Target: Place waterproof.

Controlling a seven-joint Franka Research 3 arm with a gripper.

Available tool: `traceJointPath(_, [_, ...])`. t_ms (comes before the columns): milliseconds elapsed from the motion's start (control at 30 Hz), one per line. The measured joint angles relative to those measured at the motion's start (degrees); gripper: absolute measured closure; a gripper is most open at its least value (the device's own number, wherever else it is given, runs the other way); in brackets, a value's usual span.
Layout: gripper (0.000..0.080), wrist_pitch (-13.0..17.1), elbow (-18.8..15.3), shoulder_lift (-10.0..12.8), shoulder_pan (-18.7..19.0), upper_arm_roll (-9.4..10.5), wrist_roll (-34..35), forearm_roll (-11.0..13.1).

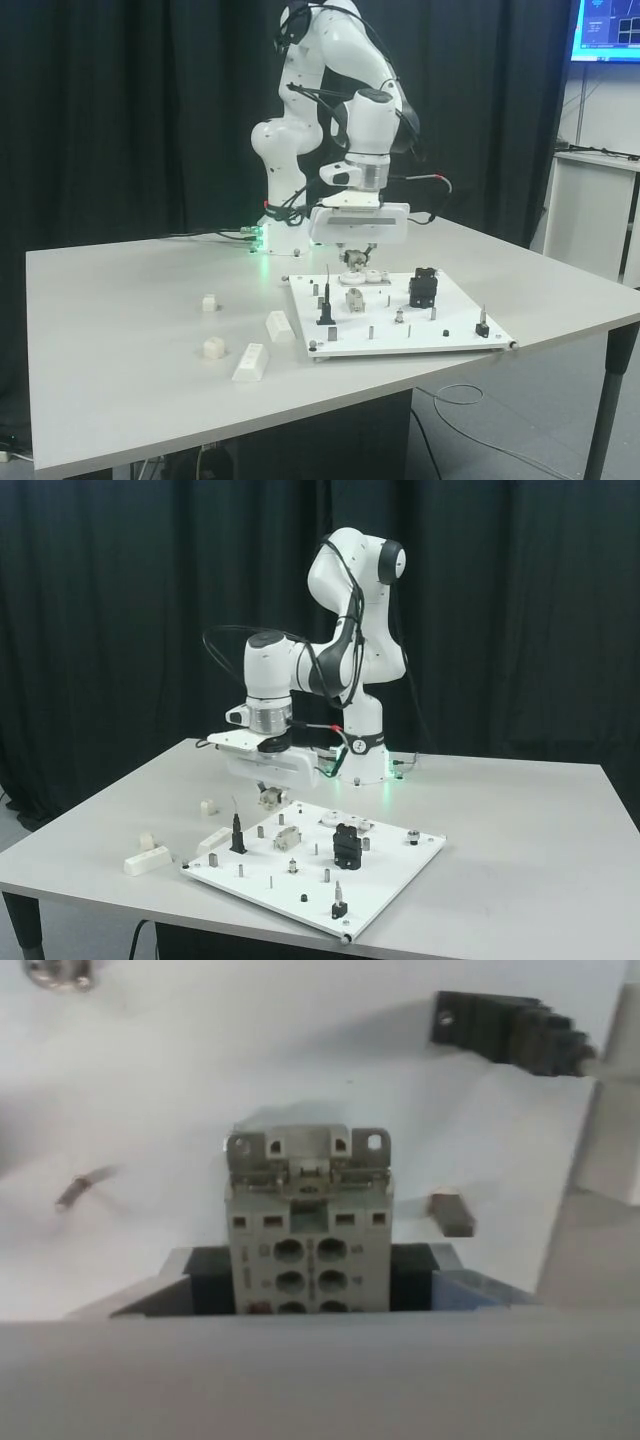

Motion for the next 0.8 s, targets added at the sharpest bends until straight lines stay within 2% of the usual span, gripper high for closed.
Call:
traceJointPath(300, [0.0489,-1.45,-0.02,0.04,-2.03,0.00,-1.41,-4.65])
traceJointPath(800, [0.0489,-1.97,-0.05,1.01,-7.66,0.49,-5.65,-9.06])
